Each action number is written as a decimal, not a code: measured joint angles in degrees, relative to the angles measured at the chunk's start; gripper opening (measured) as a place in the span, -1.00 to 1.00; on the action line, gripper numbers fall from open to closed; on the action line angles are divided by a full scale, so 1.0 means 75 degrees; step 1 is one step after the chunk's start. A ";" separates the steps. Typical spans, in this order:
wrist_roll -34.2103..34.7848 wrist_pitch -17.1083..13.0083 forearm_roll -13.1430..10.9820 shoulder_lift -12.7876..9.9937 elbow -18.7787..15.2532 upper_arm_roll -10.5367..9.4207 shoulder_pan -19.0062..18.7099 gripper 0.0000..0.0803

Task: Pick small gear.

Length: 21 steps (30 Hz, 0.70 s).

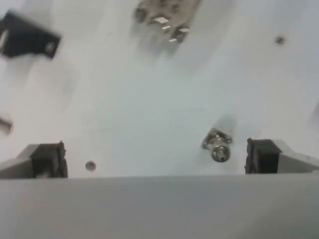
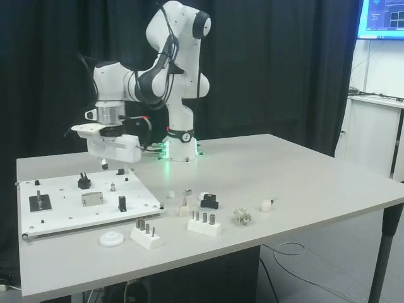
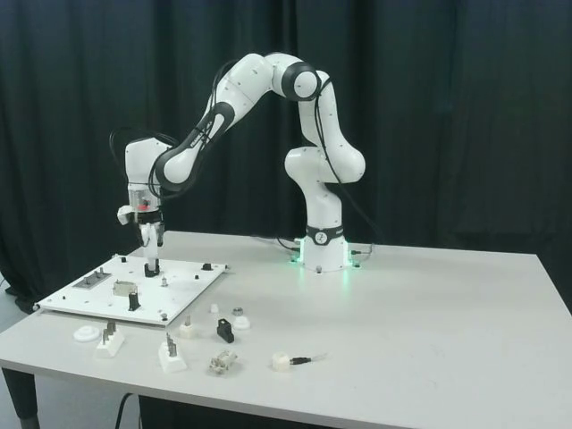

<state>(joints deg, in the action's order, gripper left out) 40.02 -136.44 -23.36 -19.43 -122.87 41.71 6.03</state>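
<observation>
My gripper [image 1: 154,157] hangs open over the far part of the white board [image 2: 142,201], with nothing held between its black pads [image 1: 261,155]. A small metal peg [image 1: 218,147] stands on the board close to one pad. In the room views the gripper [image 2: 112,166] [image 3: 152,239] is a little above the board. A small white round part [image 2: 170,194] lies on the grey table just off the board's right edge; I cannot make out teeth on it. A larger white gear [image 2: 111,238] lies in front of the board.
On the board stand a black block [image 1: 27,36], a metal connector [image 1: 162,20], and a further black block [image 2: 121,202]. White peg holders [image 2: 203,223], a black clip [image 2: 209,202] and a metal plug [image 2: 243,216] lie on the table to the right.
</observation>
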 joint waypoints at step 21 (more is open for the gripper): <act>-0.4912 -0.0108 -0.0075 0.0192 -0.0540 -0.0046 -0.1409 0.99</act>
<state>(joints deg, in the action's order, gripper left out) 3.17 -137.25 -23.93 -17.99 -126.92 41.36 -4.54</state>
